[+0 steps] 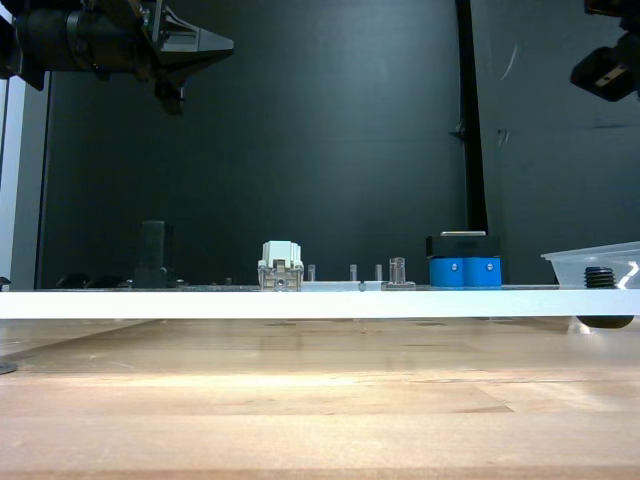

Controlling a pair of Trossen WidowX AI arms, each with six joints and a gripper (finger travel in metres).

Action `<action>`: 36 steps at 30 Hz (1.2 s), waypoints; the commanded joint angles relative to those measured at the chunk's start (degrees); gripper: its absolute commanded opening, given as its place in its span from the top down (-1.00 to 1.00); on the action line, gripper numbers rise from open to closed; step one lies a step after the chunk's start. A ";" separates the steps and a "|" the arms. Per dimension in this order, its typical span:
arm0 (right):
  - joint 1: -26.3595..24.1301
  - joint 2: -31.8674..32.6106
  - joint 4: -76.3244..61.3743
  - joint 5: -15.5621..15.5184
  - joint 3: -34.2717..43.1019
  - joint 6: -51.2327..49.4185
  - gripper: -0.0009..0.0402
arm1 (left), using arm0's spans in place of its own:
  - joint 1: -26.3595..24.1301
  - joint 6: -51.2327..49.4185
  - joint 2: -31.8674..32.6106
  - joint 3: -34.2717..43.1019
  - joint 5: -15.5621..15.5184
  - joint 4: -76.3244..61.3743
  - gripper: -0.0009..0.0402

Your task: Pick the RJ45 connector and install on the taskboard

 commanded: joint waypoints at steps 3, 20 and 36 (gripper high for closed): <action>0.07 0.37 -3.39 0.20 0.94 0.28 0.96 | 0.02 0.00 0.00 0.02 0.00 0.00 0.96; 2.91 6.32 -3.74 1.68 -2.62 6.56 0.34 | 0.02 0.00 0.00 0.02 0.00 0.00 0.96; 9.33 10.64 12.96 1.44 -17.90 12.33 -0.05 | 0.00 0.00 0.00 0.02 0.00 0.00 0.96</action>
